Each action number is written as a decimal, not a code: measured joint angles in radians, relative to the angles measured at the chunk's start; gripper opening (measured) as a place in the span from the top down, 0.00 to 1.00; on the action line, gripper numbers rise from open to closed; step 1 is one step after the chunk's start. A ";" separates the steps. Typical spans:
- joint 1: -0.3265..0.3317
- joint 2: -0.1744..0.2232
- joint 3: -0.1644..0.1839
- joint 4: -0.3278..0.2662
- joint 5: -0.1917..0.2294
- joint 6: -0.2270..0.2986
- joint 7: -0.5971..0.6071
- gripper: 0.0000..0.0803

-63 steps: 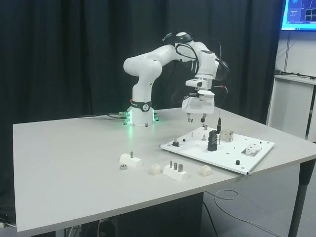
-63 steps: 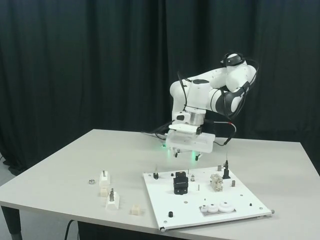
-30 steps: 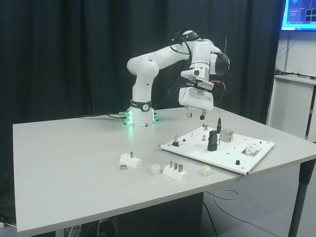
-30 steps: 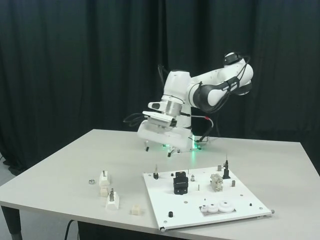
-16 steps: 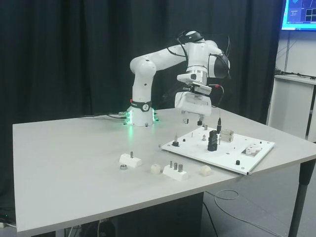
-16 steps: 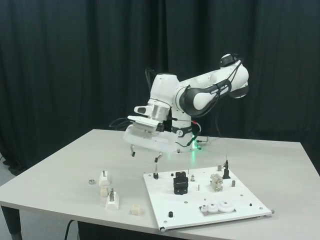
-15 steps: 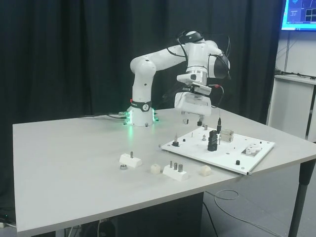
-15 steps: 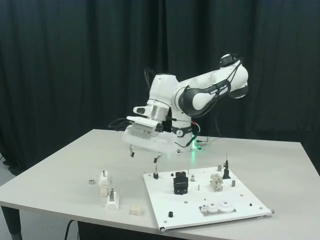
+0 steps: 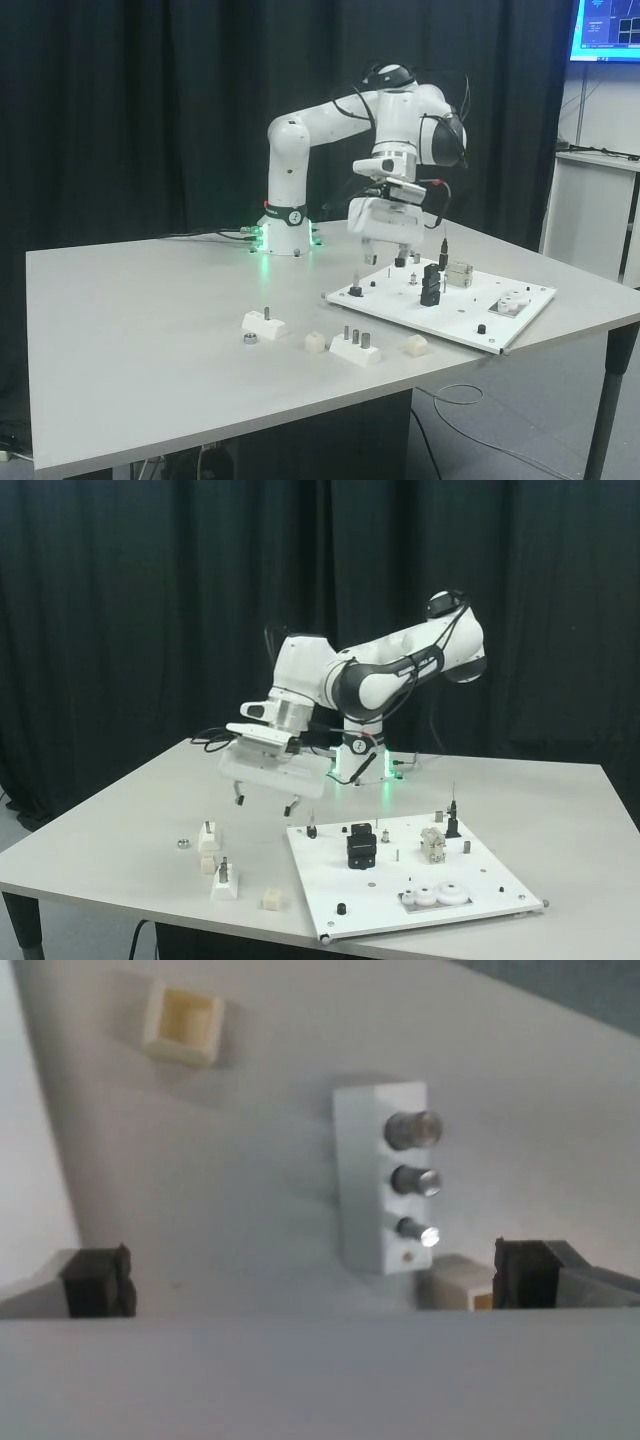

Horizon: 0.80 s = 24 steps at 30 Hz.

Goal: Pick round peg 3.

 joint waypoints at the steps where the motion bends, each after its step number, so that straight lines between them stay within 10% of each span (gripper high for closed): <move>1: -0.012 0.001 0.004 0.010 0.000 -0.001 -0.003 0.00; 24: -0.266 0.054 0.049 0.241 0.030 -0.158 -0.061 0.00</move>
